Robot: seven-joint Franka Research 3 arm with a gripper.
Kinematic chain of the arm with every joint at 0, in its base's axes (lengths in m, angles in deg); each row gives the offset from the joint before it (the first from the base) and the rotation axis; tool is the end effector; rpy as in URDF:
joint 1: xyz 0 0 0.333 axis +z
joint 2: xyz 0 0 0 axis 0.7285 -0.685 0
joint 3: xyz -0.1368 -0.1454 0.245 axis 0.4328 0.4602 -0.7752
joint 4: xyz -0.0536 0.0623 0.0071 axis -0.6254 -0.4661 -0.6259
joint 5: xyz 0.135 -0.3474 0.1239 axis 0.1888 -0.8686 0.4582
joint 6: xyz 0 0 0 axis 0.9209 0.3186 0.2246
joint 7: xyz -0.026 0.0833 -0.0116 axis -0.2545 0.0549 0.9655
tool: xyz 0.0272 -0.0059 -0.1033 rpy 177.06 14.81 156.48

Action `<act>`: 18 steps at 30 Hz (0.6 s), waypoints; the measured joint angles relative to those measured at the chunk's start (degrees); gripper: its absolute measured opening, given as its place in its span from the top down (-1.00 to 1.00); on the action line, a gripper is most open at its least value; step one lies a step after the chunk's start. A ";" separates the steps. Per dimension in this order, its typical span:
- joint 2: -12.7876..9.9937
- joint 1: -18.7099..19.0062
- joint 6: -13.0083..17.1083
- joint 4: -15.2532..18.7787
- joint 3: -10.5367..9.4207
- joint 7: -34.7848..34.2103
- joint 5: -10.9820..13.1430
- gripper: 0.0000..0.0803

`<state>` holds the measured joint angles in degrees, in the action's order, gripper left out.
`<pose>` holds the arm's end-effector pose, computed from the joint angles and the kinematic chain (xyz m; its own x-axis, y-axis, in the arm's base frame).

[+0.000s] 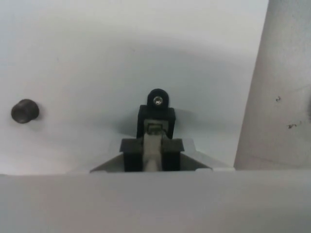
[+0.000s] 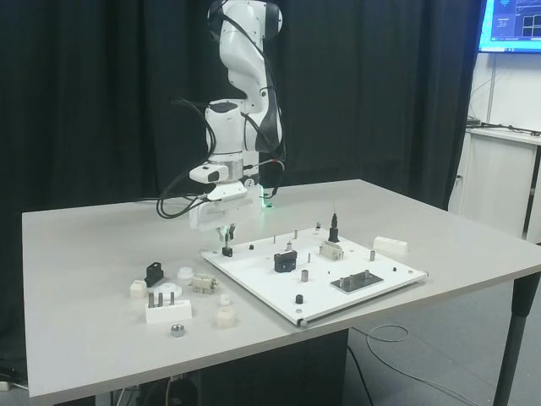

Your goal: Insert Ethernet.

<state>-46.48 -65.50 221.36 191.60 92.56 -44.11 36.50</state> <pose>0.4067 -0.2318 0.2339 0.8651 -0.5014 0.0116 -0.5009 -0.8650 -0.0299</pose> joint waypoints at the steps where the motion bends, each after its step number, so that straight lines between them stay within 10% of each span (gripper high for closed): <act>1: 0.00 0.00 0.00 0.00 0.02 0.00 0.00 0.81; 18: -0.68 -0.03 0.05 -0.07 0.25 -0.04 -0.04 0.81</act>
<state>-47.17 -65.54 221.41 191.53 92.81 -44.15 36.47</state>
